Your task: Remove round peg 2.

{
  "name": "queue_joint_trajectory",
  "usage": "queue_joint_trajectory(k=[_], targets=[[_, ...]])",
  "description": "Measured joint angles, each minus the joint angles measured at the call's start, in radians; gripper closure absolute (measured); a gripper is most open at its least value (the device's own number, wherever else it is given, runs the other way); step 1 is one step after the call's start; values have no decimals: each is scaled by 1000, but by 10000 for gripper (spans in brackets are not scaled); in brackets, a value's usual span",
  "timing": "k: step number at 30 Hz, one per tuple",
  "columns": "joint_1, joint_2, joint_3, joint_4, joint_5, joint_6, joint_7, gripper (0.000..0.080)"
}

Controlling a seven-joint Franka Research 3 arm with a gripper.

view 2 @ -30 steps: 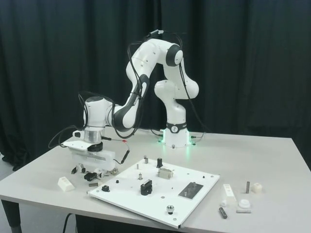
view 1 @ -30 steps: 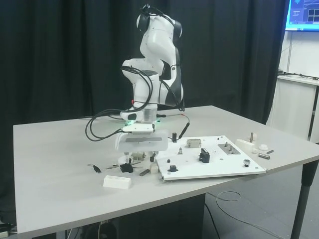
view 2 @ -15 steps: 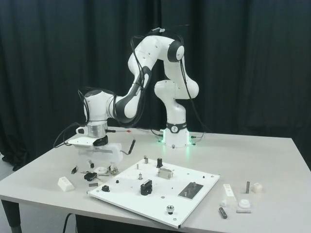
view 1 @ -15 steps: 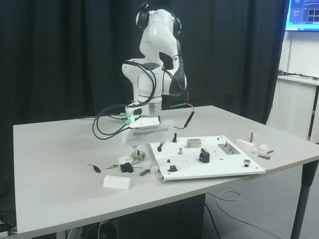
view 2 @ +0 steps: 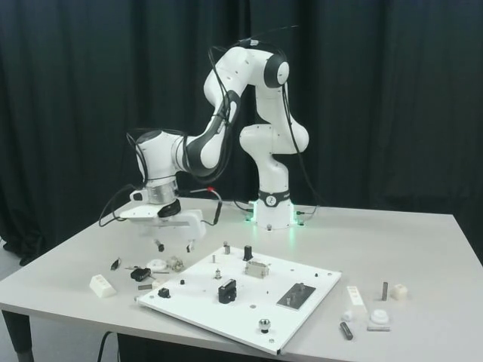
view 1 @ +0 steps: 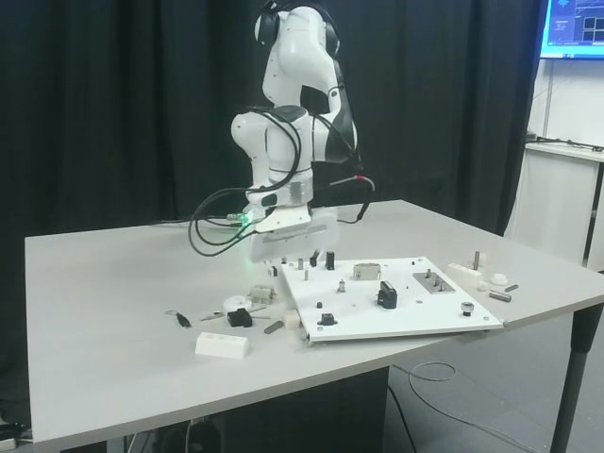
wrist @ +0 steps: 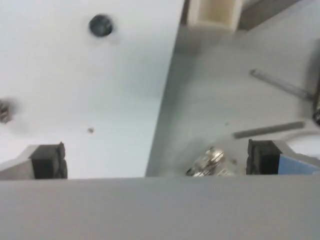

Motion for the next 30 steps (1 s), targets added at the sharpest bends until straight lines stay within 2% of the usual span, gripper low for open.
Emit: queue_joint_trajectory(k=[7,14,22,30], targets=[[26,-54,-2,-70,-8,-1,43,3],[54,-104,-3,-138,-41,15,114,3],[77,-144,-4,-217,-66,75,184,3],[91,-160,-4,-297,-69,157,210,3]])
